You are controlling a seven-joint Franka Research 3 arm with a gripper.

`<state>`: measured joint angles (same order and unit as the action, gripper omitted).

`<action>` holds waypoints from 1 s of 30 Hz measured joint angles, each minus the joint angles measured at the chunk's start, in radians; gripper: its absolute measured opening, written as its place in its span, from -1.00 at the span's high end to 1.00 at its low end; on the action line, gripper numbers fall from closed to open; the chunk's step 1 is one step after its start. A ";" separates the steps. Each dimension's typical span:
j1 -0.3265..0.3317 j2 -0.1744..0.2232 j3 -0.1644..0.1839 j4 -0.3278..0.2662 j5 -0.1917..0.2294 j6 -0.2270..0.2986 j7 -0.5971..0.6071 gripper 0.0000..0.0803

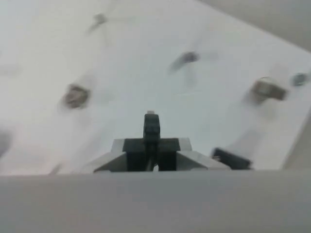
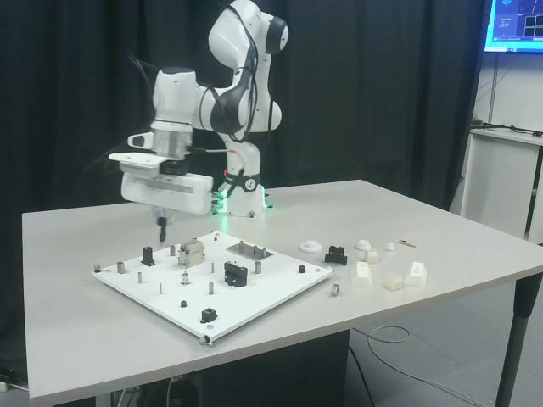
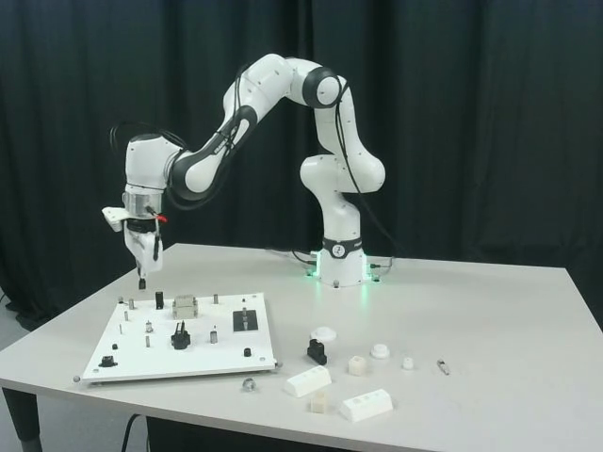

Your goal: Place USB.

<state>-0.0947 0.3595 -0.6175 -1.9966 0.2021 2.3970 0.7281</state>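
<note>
A grey table (image 3: 490,311) stands before a black curtain (image 3: 490,113), with the white arm (image 3: 283,85) bolted at its far side. The gripper (image 3: 142,280) hangs above the far left corner of the white board (image 3: 198,363), its fingers pressed onto a small black USB plug (image 1: 151,127) that points down and is clear of the board. In the wrist view the plug sits upright between the fingertips, over bare white board with several blurred pegs around it. Just below and right of the gripper, on the board, stand a black post (image 3: 159,299) and a grey block (image 3: 185,306); nearer lies a black fixture (image 3: 179,338). Off the board to the right rest a black part (image 3: 317,352) and white blocks (image 3: 367,404).
</note>
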 joint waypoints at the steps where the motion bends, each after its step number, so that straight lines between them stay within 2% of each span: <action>1: 0.004 -0.002 0.005 0.000 0.004 -0.004 -0.003 0.88; 8: 0.046 -0.012 0.030 -0.002 0.039 -0.021 -0.007 0.88; 18: 0.142 -0.026 0.035 -0.017 0.085 -0.036 0.006 0.88; 30: 0.274 -0.049 0.036 -0.049 0.088 -0.045 0.123 0.88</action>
<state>0.1791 0.3110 -0.5812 -2.0457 0.2899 2.3520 0.8510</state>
